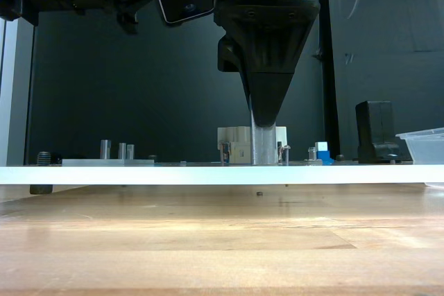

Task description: Pick the 16mm bar and place in it's hole on the taskboard

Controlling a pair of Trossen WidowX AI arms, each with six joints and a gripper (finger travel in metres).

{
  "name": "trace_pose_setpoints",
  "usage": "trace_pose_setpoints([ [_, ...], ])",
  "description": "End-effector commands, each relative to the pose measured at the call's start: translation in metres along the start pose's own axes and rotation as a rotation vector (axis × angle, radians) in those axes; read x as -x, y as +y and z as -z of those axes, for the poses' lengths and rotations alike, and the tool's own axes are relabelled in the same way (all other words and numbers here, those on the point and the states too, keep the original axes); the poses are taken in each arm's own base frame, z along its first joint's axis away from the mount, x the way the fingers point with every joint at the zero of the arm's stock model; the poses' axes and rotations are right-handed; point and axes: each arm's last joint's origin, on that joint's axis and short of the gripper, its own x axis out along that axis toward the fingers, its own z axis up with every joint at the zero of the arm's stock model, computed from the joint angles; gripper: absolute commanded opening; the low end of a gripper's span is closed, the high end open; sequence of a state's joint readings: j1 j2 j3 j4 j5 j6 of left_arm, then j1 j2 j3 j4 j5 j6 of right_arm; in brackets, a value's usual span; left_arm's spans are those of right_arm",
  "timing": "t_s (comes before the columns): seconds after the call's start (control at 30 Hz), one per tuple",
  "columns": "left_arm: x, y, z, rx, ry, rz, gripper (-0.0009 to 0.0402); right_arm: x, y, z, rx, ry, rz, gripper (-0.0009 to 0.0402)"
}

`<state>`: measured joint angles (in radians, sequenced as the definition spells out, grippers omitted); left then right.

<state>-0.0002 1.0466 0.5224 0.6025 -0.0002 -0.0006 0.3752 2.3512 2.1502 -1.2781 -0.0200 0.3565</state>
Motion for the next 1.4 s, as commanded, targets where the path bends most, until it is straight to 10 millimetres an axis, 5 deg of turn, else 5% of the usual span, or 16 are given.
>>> trace_pose_setpoints([
  [0.03, -0.0001, 0.0001, -0.0001, 0.000, 0.000, 0.000, 0.0000, -0.0008, 0.0001, 0.0002, 0.000, 0.003, 0.001, 0.0000],
  [0.9, -0.0001, 0.0000, -0.0001, 0.000, 0.000, 0.000, 0.0000, -0.0008, 0.0004, 0.0003, 0.000, 0.006, -0.008, 0.0002],
  [1.4, -0.0001, 0.0000, -0.0001, 0.000, 0.000, 0.000, 0.0000, 0.0013, 0.0014, 0.0008, 0.000, 0.006, -0.010, 0.0154],
])
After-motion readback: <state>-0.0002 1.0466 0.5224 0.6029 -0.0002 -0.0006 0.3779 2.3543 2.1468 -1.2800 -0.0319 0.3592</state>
